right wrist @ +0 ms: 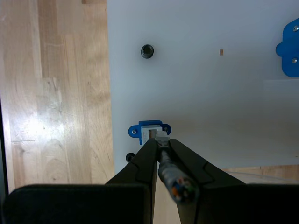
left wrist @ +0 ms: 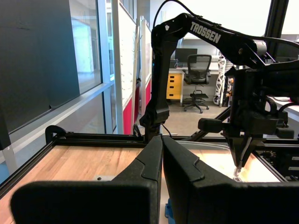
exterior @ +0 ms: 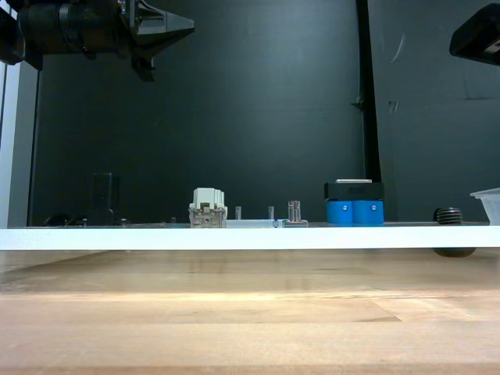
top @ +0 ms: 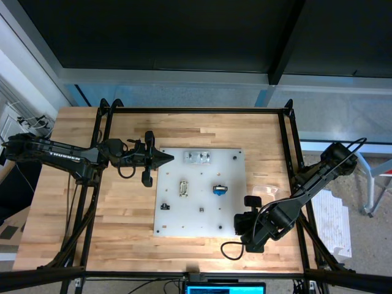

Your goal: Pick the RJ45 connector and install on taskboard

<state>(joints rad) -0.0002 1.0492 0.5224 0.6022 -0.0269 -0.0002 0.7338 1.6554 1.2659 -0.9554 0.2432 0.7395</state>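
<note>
Currently the RJ45 connector (right wrist: 162,137), a clear plug on a short stub of grey cable with coloured wires showing at its cut end, sits pinched between the fingers of the right gripper (right wrist: 161,143), which is closed narrowly on the stub just behind the plug. The plug's nose is at the mouth of a small blue-framed socket (right wrist: 140,130) on the taskboard (right wrist: 210,84); whether it is seated inside cannot be told. Seen from above, this gripper hangs over the board's 5 o'clock corner, close to the edge. Elsewhere on the white board stand a silver block (top: 199,158) toward 12 o'clock, a beige fitting (top: 182,188) near the middle and a blue component (top: 219,190) just to its 3 o'clock. A clear plastic tray (top: 266,188) lies on the wooden surface (top: 92,226) beside the board's 3 o'clock edge. The left gripper (top: 169,158) is held high over the board's 10 o'clock edge, its fingers pressed together with nothing between them.
</note>
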